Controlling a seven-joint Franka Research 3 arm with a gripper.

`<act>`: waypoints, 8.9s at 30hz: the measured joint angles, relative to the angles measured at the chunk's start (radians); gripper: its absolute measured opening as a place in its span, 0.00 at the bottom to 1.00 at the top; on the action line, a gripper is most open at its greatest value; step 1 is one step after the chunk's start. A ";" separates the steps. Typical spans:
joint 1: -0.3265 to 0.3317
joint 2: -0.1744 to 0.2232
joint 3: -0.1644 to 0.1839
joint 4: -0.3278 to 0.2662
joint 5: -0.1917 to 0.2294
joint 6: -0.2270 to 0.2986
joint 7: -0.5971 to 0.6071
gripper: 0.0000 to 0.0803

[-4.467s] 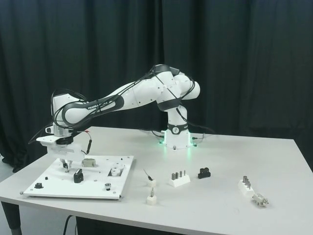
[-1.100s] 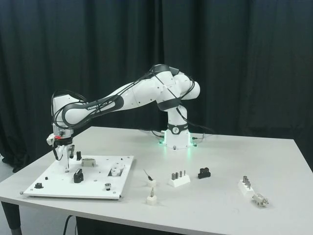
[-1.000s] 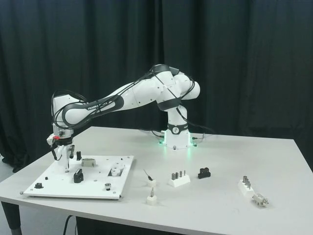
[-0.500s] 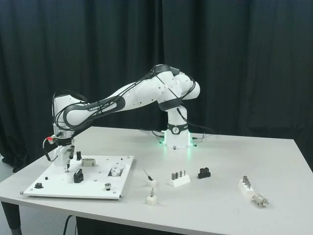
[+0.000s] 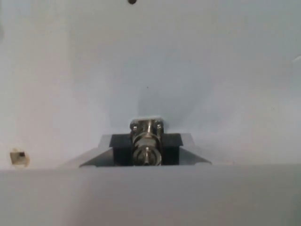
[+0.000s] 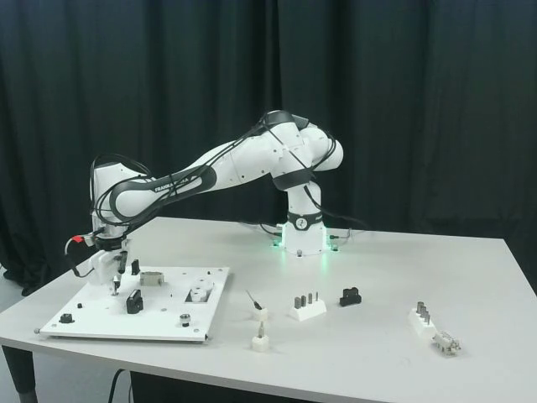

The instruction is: Insert BNC.

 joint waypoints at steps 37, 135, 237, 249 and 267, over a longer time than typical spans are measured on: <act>-0.012 0.000 0.004 0.025 -0.033 -0.012 -0.179 0.15; -0.050 -0.014 0.030 0.037 -0.004 -0.036 -0.844 0.15; -0.046 -0.015 0.034 0.038 -0.024 -0.019 0.417 0.15; -0.041 -0.015 0.035 0.038 -0.038 -0.009 0.638 0.15; -0.041 -0.016 0.035 0.038 -0.039 -0.009 0.835 0.15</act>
